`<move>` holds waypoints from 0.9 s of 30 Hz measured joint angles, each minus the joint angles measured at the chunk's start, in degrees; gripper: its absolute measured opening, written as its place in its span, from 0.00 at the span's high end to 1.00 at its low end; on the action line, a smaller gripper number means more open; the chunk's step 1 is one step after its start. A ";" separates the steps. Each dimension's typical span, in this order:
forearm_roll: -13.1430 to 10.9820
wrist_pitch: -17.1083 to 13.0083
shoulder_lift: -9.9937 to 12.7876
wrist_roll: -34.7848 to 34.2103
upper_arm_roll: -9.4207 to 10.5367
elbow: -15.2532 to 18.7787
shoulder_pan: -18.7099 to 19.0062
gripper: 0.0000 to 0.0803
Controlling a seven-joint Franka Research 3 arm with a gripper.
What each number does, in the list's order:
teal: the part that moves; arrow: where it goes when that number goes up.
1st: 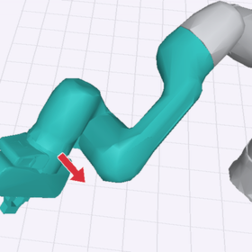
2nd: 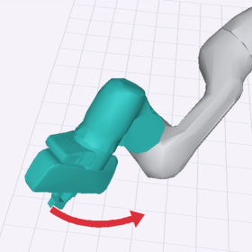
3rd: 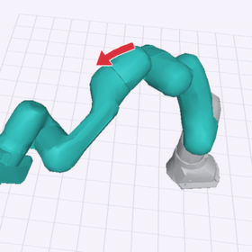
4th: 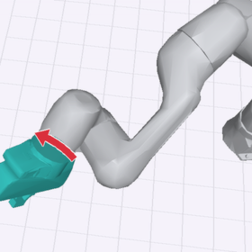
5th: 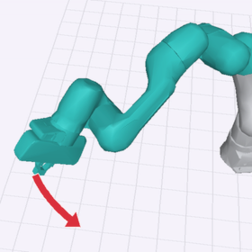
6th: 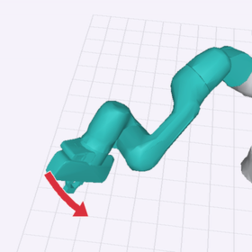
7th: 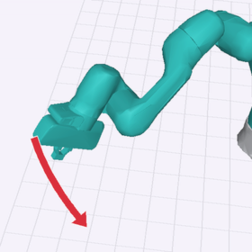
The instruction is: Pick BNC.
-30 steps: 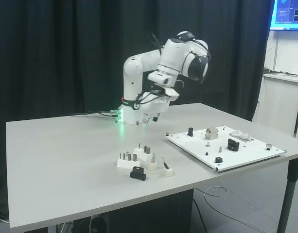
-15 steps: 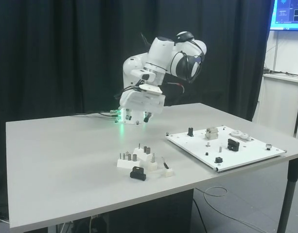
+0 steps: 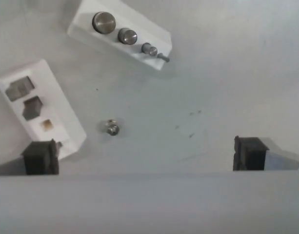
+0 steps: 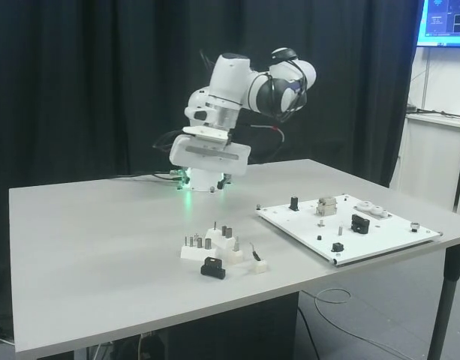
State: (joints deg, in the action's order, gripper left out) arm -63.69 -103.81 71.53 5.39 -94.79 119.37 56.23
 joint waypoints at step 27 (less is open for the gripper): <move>-2.66 8.71 2.91 15.85 2.72 -2.94 -8.61 0.00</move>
State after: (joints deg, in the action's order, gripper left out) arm -66.35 -95.10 74.44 21.24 -92.07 116.43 47.62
